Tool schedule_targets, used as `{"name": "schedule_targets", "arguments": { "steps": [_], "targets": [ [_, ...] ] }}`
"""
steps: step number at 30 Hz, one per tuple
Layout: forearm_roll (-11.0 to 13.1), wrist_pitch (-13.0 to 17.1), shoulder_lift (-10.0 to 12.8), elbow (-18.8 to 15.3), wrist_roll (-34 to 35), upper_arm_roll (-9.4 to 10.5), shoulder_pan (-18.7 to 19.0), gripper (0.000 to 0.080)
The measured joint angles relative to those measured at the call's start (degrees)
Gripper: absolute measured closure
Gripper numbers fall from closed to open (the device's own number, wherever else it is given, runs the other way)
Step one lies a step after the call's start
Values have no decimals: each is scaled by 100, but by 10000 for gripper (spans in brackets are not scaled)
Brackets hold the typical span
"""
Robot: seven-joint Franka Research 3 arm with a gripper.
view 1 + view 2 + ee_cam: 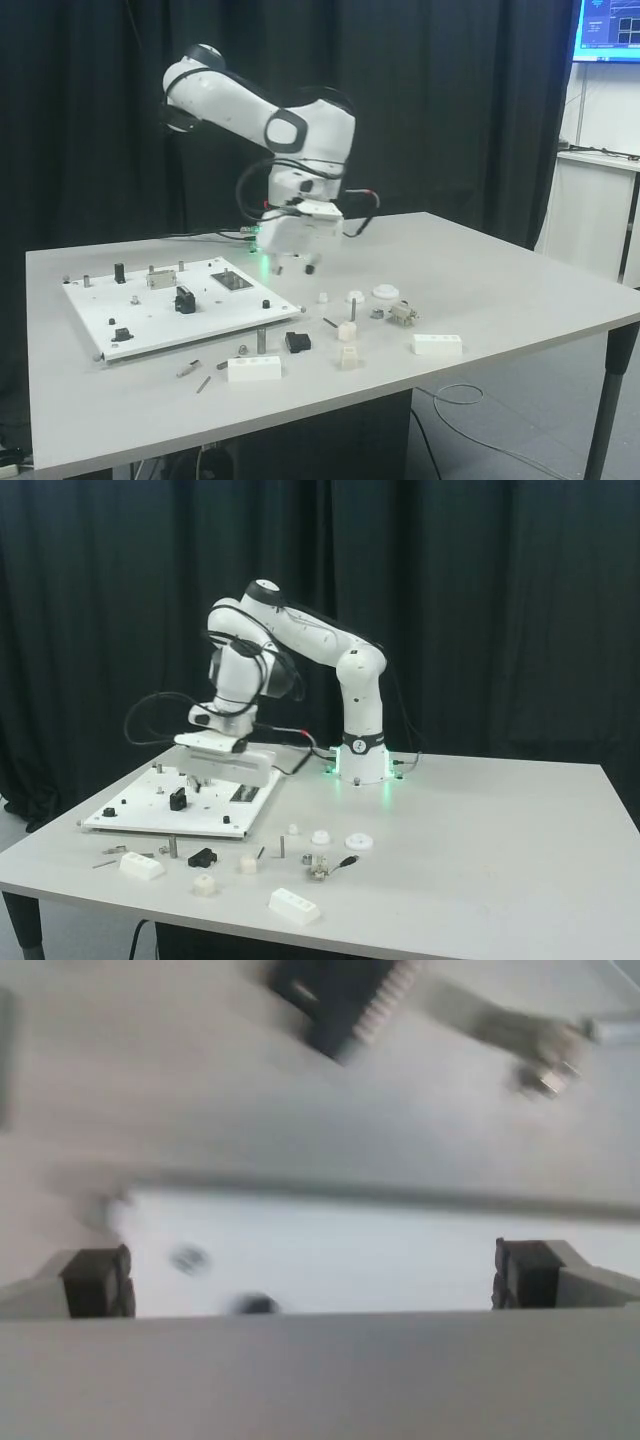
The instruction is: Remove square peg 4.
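Even overhead light fills both room views, bright on the counter (500, 280) against black curtains (480, 610), with soft shadows under the scattered parts. The wrist view is smeared with blur throughout; a green glow shows at the arm's base (362, 770).

Below the pincer: grey table (520, 280), w/ loose bits spread on the near side, out past the board edge. White disc (385, 291) and smaller white ring (354, 296) sit off to one side of the pincer, close together, not touching. Metal connector (400, 313) just beyond those. White block (436, 345) farthest out, near table's front edge. Second white block (254, 369) lies nearer the front, w/ small black piece (297, 342) beside it. Two little white cubes (347, 330) between the blocks. Black curtain (480, 610) behind everything.
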Motion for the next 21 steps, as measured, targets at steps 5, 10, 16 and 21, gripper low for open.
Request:
{"name": "schedule_targets", "arguments": {
  "steps": [5,10,16,21],
  "targets": [
    [0,-269,-1,178,-495,75,-283,3],
    [0,-400,-2,304,-972,89,-616,3],
    [0,-467,-23,380,-1512,86,-1081,3],
    [-3,-500,-88,398,-1942,72,-1508,3]
  ]
}}
